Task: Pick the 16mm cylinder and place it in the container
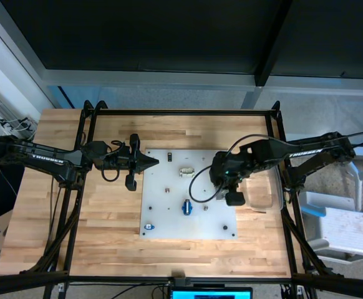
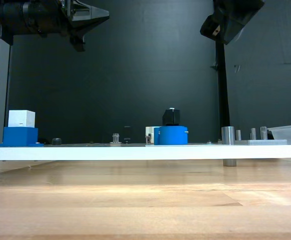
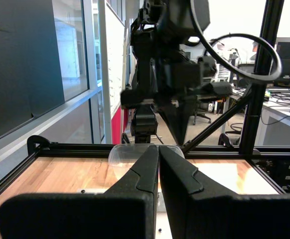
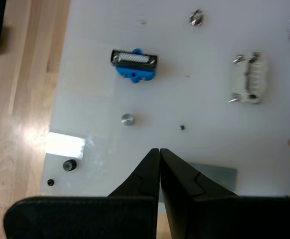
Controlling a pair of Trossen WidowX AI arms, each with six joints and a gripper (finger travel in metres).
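The 2 fingers of the right gripper point(image 4: 159, 149) are pressed shut on nothing above 1 flat grey block point(image 4: 212, 174). The left gripper point(image 3: 158, 148) is likewise closed, empty, and held high. 1 round metal cylinder point(image 4: 127, 119) is stood upright on 1 smooth white board point(image 4: 195, 99). 1 clear rounded tray point(image 1: 260, 196) is set just beside the board on the wooden table point(image 1: 106, 218).

You count one white board point(image 1: 188, 193), one clear container point(image 1: 261, 193) just beside its right edge, two blue fixtures point(image 1: 186, 207) and four upright metal cylinders point(image 2: 228, 135) on it. There are two grippers: left gripper point(image 1: 155, 161) at its left edge, right gripper point(image 4: 159, 151) over its right part.
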